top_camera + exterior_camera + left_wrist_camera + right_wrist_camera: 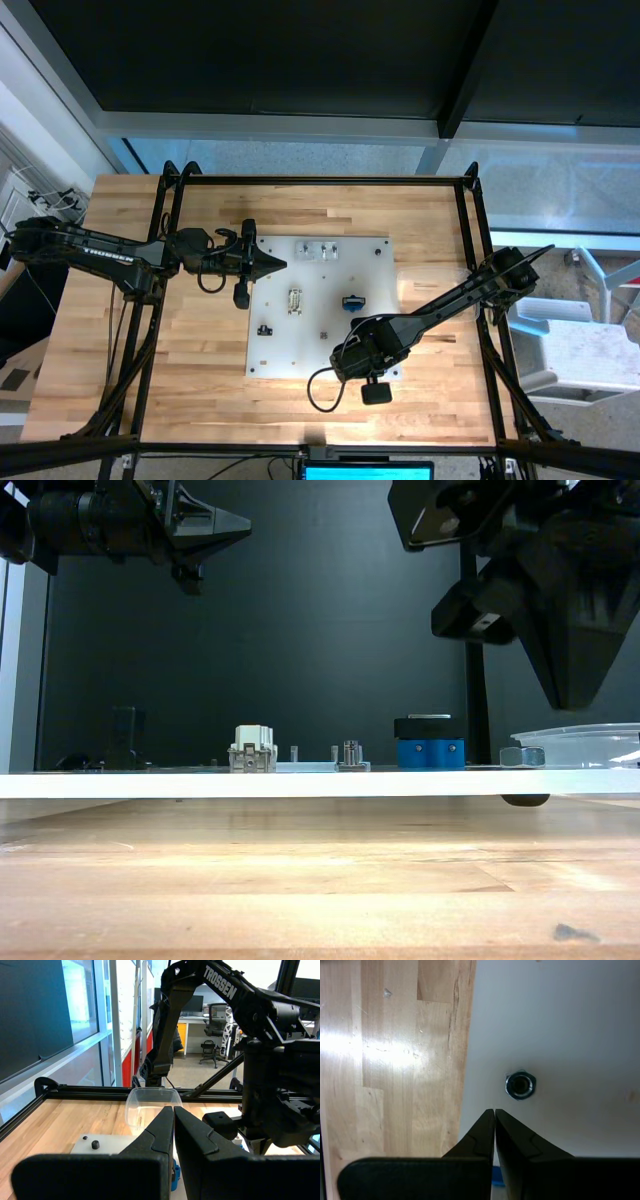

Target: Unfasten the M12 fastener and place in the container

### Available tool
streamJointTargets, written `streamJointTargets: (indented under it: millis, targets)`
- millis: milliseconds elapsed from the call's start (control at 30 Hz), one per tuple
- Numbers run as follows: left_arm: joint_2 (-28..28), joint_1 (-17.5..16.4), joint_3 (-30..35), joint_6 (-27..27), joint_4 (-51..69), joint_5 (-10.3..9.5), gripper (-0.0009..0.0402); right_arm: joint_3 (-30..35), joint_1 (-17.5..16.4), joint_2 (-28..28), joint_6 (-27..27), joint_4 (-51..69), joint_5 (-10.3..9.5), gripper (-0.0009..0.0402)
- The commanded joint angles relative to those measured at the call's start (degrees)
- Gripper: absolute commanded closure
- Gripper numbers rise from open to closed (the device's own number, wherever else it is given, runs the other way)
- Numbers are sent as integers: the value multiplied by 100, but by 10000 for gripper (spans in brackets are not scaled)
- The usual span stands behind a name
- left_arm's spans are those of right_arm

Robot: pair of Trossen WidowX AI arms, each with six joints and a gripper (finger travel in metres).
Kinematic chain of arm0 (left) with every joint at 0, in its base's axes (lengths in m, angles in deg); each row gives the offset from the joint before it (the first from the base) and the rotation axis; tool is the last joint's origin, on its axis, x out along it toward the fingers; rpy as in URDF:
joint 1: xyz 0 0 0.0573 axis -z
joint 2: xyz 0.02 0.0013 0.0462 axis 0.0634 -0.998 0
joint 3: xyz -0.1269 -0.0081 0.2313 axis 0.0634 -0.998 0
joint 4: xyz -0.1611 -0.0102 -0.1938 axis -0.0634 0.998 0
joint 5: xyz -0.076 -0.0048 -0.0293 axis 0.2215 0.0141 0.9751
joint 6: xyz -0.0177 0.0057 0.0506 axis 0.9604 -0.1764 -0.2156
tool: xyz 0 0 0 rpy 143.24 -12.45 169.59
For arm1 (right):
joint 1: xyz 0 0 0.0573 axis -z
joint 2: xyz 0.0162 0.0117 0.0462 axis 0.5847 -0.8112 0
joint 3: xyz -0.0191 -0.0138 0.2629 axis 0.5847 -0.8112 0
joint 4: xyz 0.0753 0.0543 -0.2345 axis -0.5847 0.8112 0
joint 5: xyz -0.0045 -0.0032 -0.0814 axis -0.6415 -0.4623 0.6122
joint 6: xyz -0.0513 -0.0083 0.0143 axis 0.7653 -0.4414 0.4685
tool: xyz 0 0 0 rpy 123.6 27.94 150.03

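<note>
The M12 fastener [520, 1084] is a small silver hex nut with a dark centre, lying flat on the white board [570, 1025] near its edge. In the low view the nut [522, 756] sits at board level in front of the clear container [585, 742], with no ribs showing under it. I cannot tell whether it is on its stud. My right gripper [494, 1110] hangs just above the nut [575, 702], shut on nothing. My left gripper [283, 264] hovers high over the board's far left corner, shut and empty. The left wrist view shows the container [150, 1105] holding nothing.
A blue connector block [353, 301] and a grey-white connector [296, 302] stand mid-board, with a short silver post [351, 752] between them in the low view. A black frame [320, 180] rings the wooden table. The right arm lies across the board's near right part.
</note>
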Motion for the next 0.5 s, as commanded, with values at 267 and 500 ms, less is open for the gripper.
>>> streamJointTargets:
  millis: [267, 500]
  targets:
    - [0, 0, 0, 0, 0, 2, 393, -286, 15, -26, -146, -409, 0, 393]
    - [0, 0, 0, 0, 0, 2, 393, -422, 37, -26, -149, -601, -2, 393]
